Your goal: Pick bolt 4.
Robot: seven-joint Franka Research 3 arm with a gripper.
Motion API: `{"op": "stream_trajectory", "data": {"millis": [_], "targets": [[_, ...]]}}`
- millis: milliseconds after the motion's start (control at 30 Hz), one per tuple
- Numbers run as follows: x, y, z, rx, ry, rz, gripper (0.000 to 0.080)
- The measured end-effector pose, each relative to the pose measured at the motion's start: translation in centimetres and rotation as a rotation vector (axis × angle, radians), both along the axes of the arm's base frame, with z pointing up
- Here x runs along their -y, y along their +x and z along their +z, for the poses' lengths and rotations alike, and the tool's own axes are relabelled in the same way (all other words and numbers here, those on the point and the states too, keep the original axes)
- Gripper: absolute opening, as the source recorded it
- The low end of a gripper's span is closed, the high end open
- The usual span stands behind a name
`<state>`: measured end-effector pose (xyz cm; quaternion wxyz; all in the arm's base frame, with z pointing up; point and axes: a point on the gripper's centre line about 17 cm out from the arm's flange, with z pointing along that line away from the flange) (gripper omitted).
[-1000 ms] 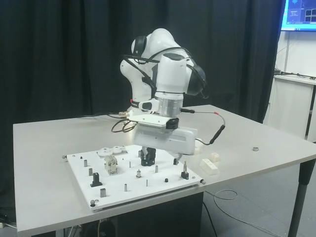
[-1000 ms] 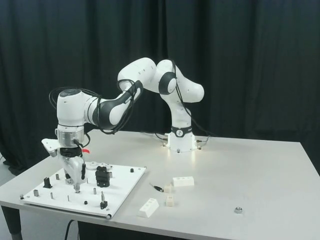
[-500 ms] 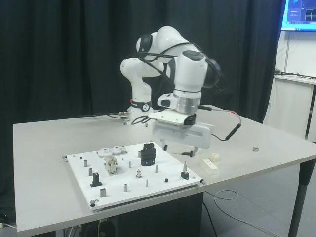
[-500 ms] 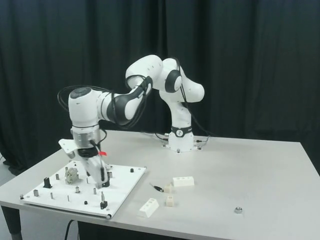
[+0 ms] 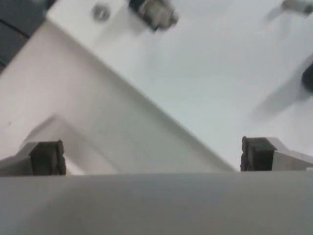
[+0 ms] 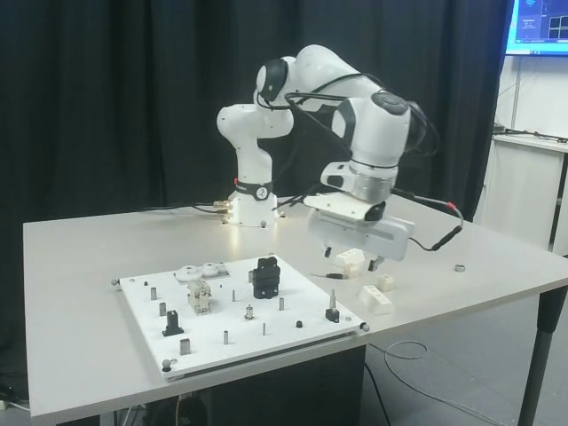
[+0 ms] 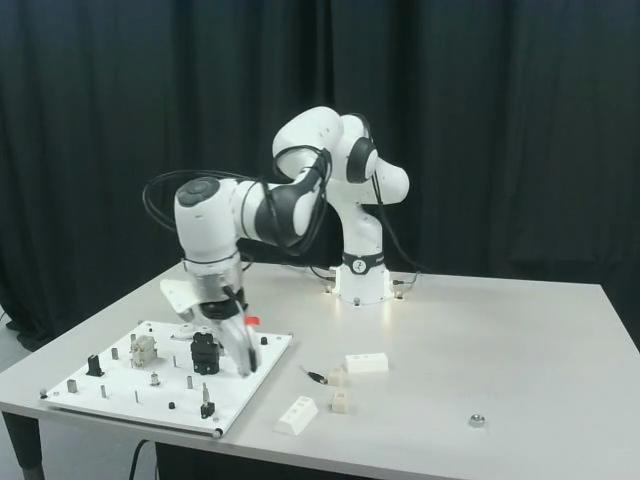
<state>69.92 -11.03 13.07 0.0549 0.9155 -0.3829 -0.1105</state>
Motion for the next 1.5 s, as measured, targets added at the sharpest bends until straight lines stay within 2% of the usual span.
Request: {"op": "stream_trajectory", "data": {"millis": [233,667,1167,1500], "targets": [[-3.6,-0.9,-0.1,-0.041,-0.007,-0.019,0.08],[-10.9,-2.9,-0.7,-0.092,-0.022,-0.044,0.08],[-18.0,-5.0,-1.4,-0.117,-0.053,-0.049,0.08],[-23.3,-6.5,-2.8,-0.115,-0.052,-0.045,0.08]]}}
